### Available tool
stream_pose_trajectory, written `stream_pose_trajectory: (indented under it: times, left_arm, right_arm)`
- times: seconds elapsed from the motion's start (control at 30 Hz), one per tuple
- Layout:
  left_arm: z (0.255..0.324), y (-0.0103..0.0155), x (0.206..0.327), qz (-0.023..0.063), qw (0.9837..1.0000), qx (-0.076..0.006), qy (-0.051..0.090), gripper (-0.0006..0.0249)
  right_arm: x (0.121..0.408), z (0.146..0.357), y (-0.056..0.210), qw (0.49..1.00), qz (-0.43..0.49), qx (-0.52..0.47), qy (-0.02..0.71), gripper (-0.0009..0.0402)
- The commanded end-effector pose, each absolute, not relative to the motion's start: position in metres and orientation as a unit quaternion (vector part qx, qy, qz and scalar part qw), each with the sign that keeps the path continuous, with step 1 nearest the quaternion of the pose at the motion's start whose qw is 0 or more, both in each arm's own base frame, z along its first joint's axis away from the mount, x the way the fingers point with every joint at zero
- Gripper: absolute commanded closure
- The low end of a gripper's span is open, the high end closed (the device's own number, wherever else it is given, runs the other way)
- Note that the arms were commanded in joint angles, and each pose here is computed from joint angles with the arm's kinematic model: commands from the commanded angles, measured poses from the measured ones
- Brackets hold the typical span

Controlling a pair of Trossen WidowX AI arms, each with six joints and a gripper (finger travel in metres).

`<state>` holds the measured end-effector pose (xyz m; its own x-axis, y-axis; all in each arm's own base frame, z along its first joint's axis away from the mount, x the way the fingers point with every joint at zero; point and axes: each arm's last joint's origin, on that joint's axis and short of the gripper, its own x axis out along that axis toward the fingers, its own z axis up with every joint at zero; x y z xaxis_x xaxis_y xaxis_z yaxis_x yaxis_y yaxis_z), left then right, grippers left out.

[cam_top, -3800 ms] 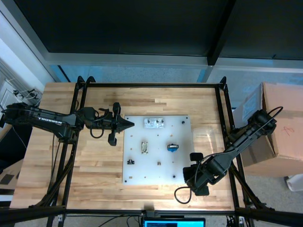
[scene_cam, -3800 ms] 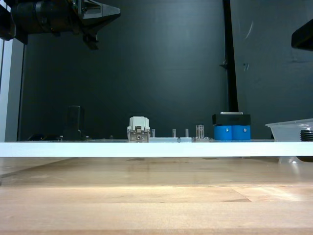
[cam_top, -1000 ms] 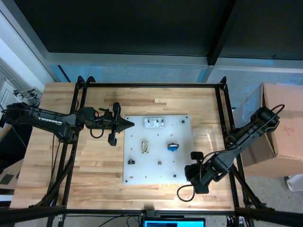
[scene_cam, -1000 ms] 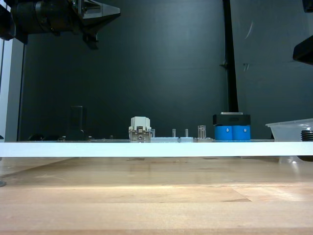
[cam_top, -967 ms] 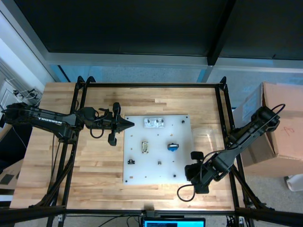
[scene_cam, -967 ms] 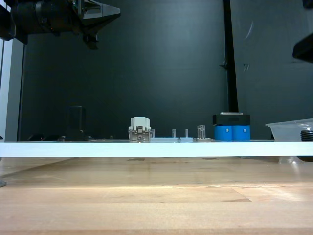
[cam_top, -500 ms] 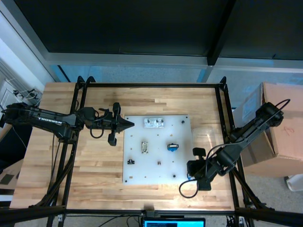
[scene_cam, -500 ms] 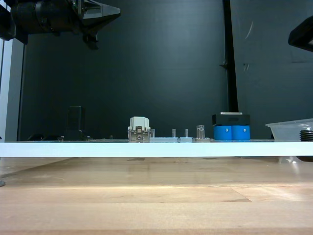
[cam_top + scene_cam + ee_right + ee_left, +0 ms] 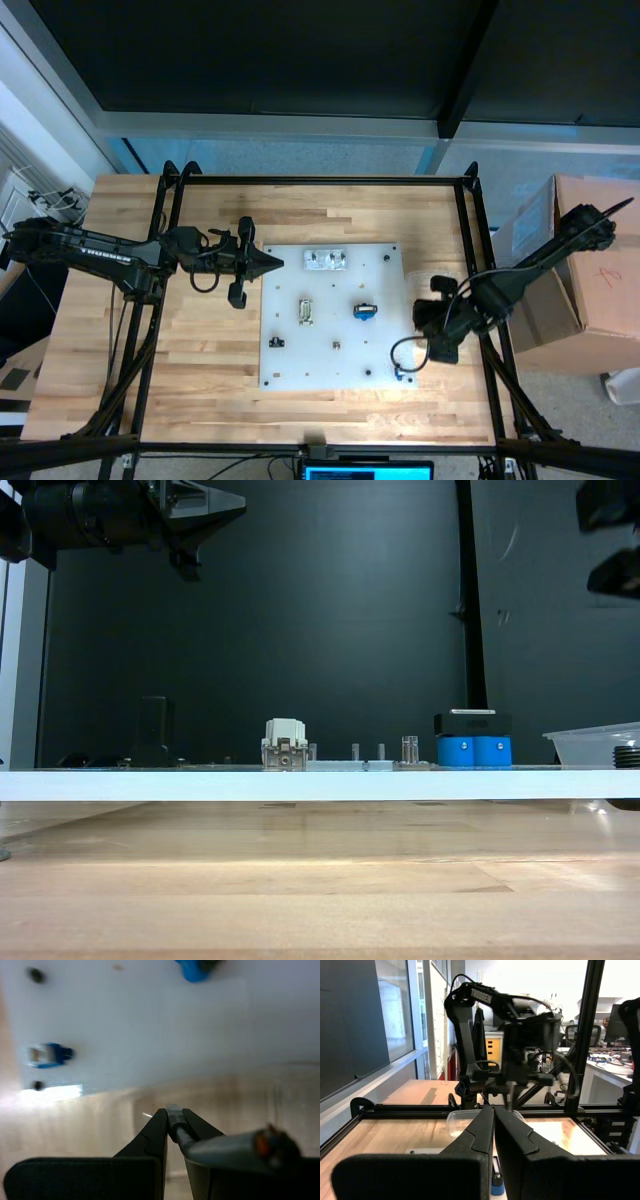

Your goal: Remove the RJ45 connector from the taskboard and place in the container

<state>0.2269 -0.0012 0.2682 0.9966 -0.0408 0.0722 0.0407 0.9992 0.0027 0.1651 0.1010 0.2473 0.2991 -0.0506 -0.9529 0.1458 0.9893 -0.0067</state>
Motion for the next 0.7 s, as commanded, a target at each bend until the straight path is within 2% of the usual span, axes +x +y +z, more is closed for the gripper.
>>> stream_pose_trajectory:
  times: [0.03, 0.17, 0.5, 0.7]
  left_arm:
    - [0.2682, -0.0012, 0.227, -0.0204, 0.9991, 0.0006, -0.036, 0.0243]
    - [0.2682, -0.0011, 0.227, -0.0202, 0.9991, 0.0006, -0.036, 0.0243]
    - [0.2682, -0.0011, 0.227, -0.0202, 0.9991, 0.0006, -0.036, 0.0243]
    - [0.2682, -0.0012, 0.227, -0.0204, 0.9991, 0.0006, -0.036, 0.0243]
  right_arm:
    - [0.155, 0.237, 0.088, 0.794, -0.065, 0.058, 0.602, 0.0393]
    - [0.146, 0.228, 0.075, 0.788, -0.078, 0.071, 0.606, 0.0373]
    - [0.139, 0.221, 0.068, 0.782, -0.085, 0.075, 0.613, 0.0217]
    - [0.14, 0.224, 0.064, 0.787, -0.09, 0.083, 0.605, 0.0155]
